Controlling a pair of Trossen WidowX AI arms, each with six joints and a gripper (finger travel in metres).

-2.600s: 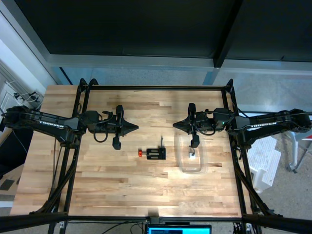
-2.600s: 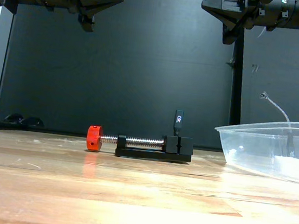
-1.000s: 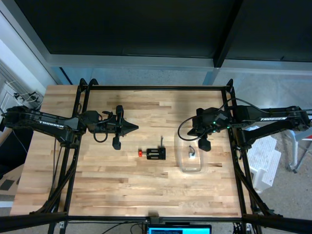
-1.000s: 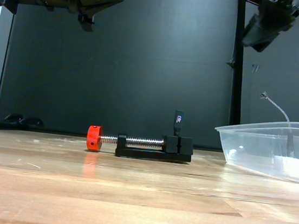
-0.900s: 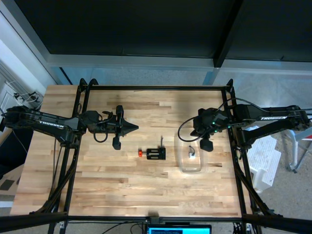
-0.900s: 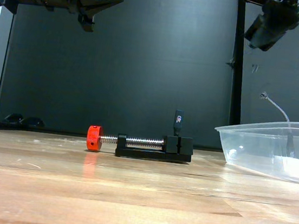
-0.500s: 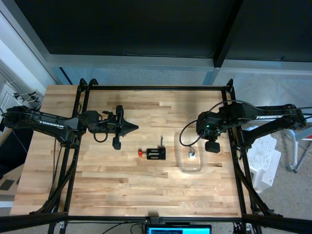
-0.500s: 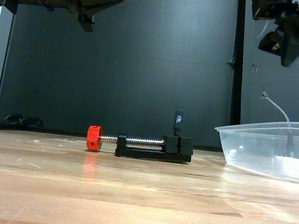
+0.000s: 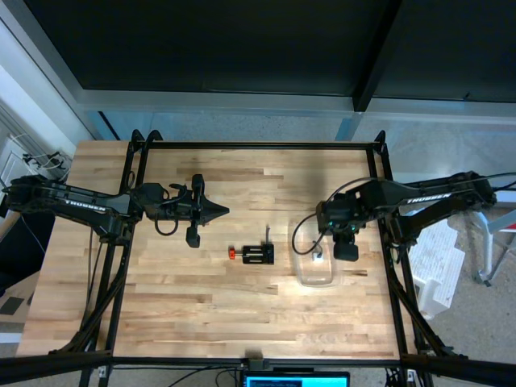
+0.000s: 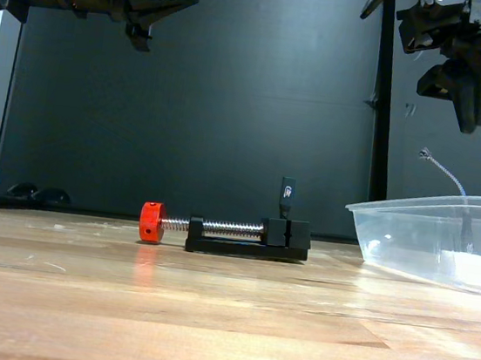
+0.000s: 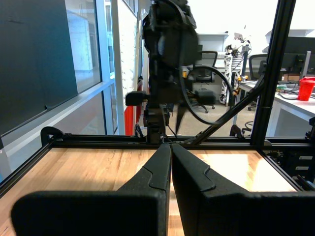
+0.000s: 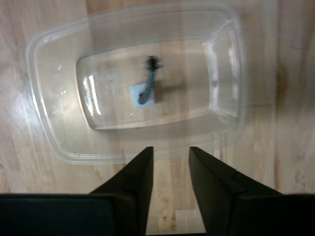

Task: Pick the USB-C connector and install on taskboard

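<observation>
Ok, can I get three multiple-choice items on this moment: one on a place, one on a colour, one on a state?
1. The right pincer is: A low by the near edge; B above the tray; C outside the frame.
2. The knob on the taskboard is: A blue; B white; C red-orange.
3. The left pincer is: A shut; B wide open; C holding a piece.

Answers: B, the right wrist view looks straight down into the tray between parted fingers. C, the low view shows the knob red-orange. A, the left pincer, hanging high to the left of the taskboard, has its fingers together.
</observation>
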